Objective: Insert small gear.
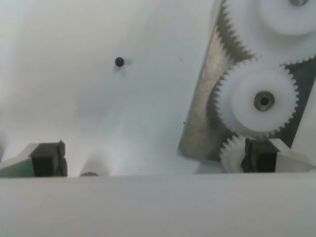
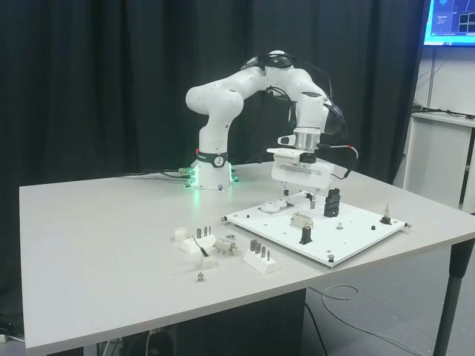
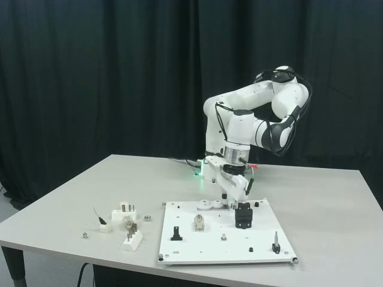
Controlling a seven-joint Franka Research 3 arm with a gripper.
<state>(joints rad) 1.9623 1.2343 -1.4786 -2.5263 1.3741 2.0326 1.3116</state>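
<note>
The hand (image 1: 148,160) is seen spread open in the wrist view, with its two black fingertips (image 1: 48,159) held well apart and nothing grasped between them. The small gear (image 1: 232,154) is found just beside one fingertip, touching or nearly touching it on its outer side, not inside the gap. The gear lies flat on the grey metal plate (image 1: 205,98), so its axis is pointed up toward the hand, and its teeth are met with those of the middle gear (image 1: 256,98). Beyond that one, farther from the hand, the large gear (image 1: 276,24) is partly seen, also flat. A small black screw head (image 1: 119,61) is seen on the white board (image 1: 98,98), ahead of the open gap. In the first room view the hand (image 2: 297,194) is held low over the board (image 2: 356,237), which rests on the grey surface (image 2: 89,237).
</note>
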